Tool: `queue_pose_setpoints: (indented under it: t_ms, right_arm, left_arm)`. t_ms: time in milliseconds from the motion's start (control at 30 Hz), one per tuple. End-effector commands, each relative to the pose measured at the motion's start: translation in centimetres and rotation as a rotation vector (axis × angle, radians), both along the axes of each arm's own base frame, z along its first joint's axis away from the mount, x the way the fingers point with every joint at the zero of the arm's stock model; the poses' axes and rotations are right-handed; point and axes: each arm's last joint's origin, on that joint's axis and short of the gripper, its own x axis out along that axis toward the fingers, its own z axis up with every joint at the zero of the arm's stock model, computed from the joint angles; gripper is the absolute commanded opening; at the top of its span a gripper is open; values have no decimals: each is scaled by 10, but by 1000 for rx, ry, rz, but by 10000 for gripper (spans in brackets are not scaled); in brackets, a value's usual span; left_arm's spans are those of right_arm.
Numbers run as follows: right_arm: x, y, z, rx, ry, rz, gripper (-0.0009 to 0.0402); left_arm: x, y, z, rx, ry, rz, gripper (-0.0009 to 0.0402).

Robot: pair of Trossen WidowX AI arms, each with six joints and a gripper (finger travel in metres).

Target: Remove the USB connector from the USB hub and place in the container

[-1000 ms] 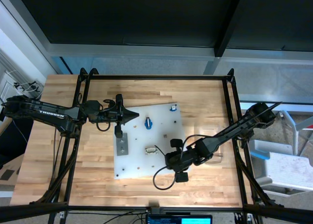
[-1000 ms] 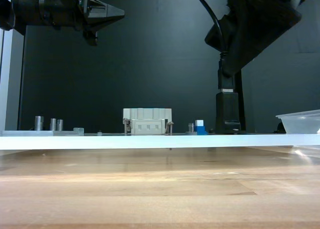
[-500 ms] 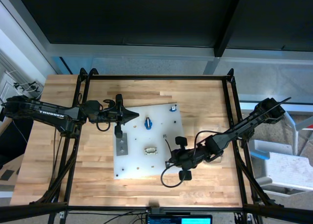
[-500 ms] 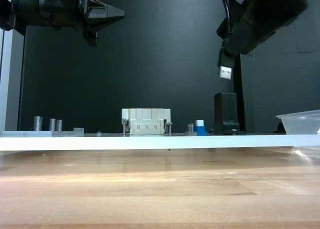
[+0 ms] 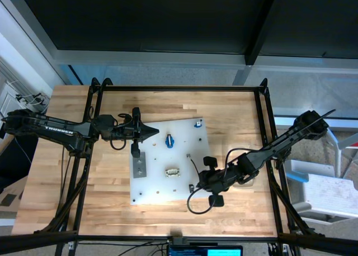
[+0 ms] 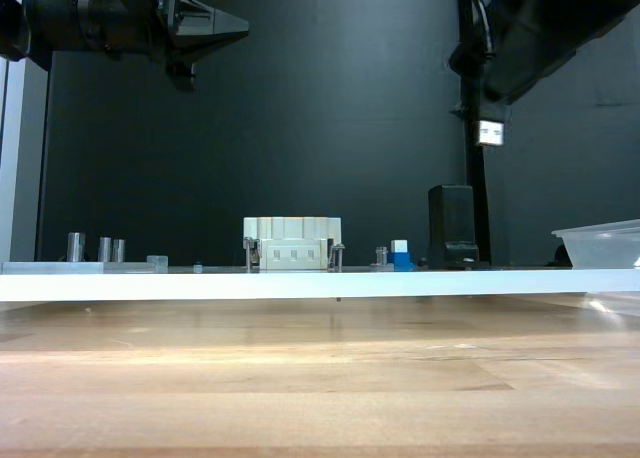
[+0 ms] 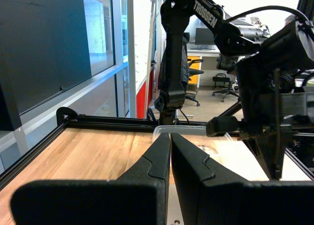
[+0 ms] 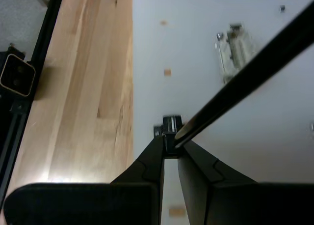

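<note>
**USB connector pinched in the right gripper, clear of the hub**

USB connector [image 6: 489, 128] hangs plug-down from the right gripper [image 8: 170, 142], whose fingers [image 8: 147, 163] are pressed onto it, its cable [image 8: 245, 72] trailing up past them. Under this gripper lies the white board [image 5: 162, 180], carrying one cream-grey multi-pin connector [image 6: 292, 242] and two blue parts [image 5: 170, 140]. The single USB hub [image 6: 451, 226] stands below the gripper, slightly towards the left arm, with open air between it and the plug. One container [image 6: 600, 243] sits low on the gripper's outer side. The left gripper [image 7: 170, 151] hovers well apart, fingers pressed together on nothing.
</note>
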Motion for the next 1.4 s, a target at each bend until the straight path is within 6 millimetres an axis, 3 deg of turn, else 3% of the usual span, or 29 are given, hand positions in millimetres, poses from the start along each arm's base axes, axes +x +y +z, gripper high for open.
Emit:
queue_pose_setpoints:
  t_ms: [33,300,833,1400]
  right_arm:
    - [-8,-4,5,4,30,-27,0]
    - [-31,-18,17,64,92,-132,0]
    - [-93,-49,2,159,161,-276,0]
    - [-142,-57,-4,213,278,-377,0]
  left_arm:
    - [0,0,0,0,0,0,1]
    - [0,0,0,0,0,0,1]
    - [0,0,0,0,0,0,1]
    - [0,0,0,0,0,0,1]
